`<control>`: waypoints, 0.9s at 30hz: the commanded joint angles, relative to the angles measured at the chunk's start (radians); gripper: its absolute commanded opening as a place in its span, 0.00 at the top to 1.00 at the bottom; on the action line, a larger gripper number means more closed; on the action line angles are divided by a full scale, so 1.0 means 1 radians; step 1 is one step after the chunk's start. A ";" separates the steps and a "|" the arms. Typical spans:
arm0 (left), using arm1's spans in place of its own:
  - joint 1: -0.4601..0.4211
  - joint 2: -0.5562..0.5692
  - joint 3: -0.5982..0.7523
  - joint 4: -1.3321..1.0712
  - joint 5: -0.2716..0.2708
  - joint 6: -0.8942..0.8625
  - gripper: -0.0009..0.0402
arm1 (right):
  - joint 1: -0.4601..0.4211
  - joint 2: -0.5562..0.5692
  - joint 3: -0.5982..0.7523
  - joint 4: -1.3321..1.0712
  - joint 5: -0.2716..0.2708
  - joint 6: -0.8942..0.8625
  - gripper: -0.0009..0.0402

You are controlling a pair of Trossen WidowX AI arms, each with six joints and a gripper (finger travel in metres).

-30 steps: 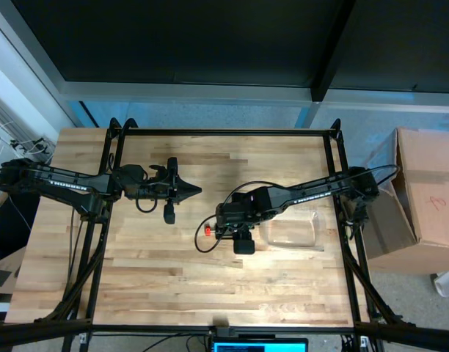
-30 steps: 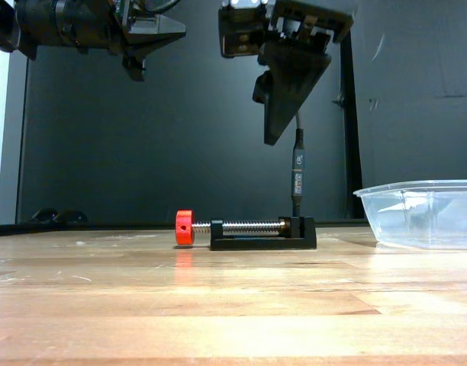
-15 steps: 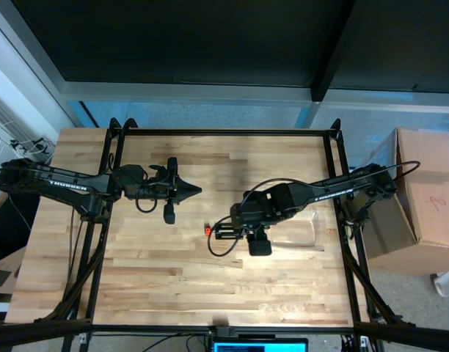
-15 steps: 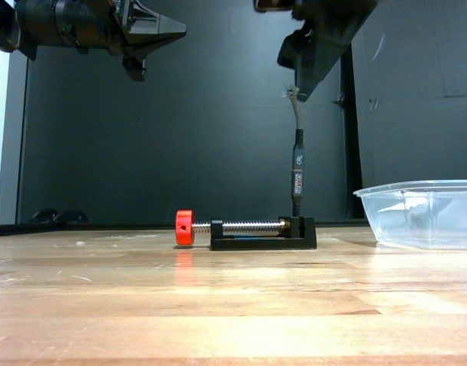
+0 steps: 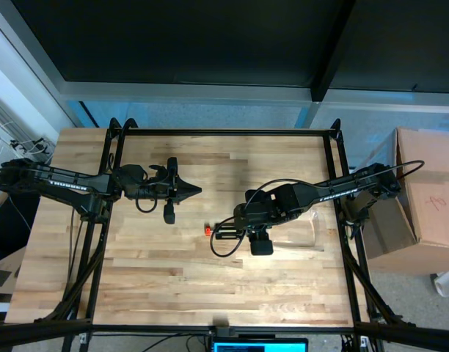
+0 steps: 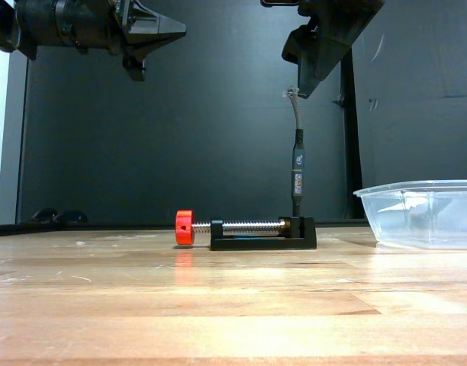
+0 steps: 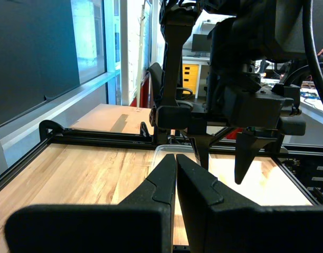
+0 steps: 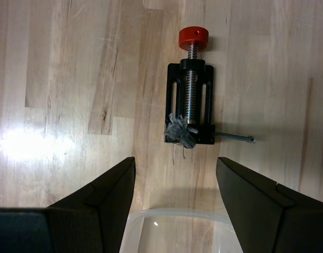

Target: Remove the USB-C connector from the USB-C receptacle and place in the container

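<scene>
Even indoor light, glare patch on tabletop (image 8: 19, 145), dark low-view backdrop (image 6: 218, 114)

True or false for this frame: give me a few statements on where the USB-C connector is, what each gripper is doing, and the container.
1. The USB-C connector stands upright, plugged in at the clamp. True.
2. The right gripper is shut on the connector. False: its jaws stand wide apart, above the connector.
3. The left gripper hovers high over the table's left side, jaws together, holding nothing. True.
4. The connector lies in the container. False: it is seated at the clamp, beside the container.
</scene>
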 commanded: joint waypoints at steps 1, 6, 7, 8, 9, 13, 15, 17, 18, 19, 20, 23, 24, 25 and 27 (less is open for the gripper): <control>0.000 0.000 0.000 0.000 0.000 0.000 0.98 | 0.000 0.010 0.000 0.006 0.004 0.005 0.46; 0.000 0.000 0.000 0.000 0.000 0.000 0.98 | -0.003 0.064 -0.001 0.019 0.011 0.000 0.46; 0.000 0.000 0.000 0.000 0.000 0.000 0.98 | -0.003 0.077 -0.001 0.020 0.020 0.000 0.46; 0.000 0.000 0.000 0.000 0.000 0.000 0.98 | -0.003 0.087 -0.001 0.022 0.026 -0.001 0.46; 0.000 0.000 0.000 0.000 0.000 0.000 0.98 | -0.003 0.098 -0.001 0.025 0.026 -0.004 0.46; 0.000 0.000 0.000 0.000 0.000 0.001 0.98 | -0.005 0.124 -0.001 0.042 0.026 -0.008 0.46; 0.000 0.000 0.000 0.000 0.000 0.000 0.98 | -0.007 0.124 -0.003 0.053 0.026 -0.007 0.47; 0.000 0.000 0.000 0.000 0.000 0.000 0.98 | -0.012 0.124 -0.018 0.077 0.026 -0.007 0.48; 0.000 0.000 0.000 0.000 0.000 0.000 0.98 | -0.016 0.124 -0.026 0.082 0.025 -0.007 0.49; 0.000 0.000 0.000 0.000 0.000 0.000 0.98 | -0.020 0.124 -0.034 0.083 0.025 -0.008 0.50; 0.000 0.000 0.000 0.000 0.000 0.000 0.98 | -0.024 0.124 -0.047 0.087 0.024 -0.008 0.52; 0.000 0.000 0.000 0.000 0.000 0.000 0.98 | -0.027 0.124 -0.084 0.114 0.024 -0.008 0.56; 0.000 0.000 0.000 0.001 0.000 0.000 0.98 | -0.027 0.124 -0.092 0.125 0.023 -0.008 0.57; 0.000 0.000 0.000 0.001 0.000 0.000 0.98 | -0.027 0.124 -0.101 0.139 0.023 -0.008 0.58; 0.000 0.000 0.000 0.000 0.000 0.000 0.98 | -0.027 0.124 -0.119 0.167 0.017 -0.006 0.60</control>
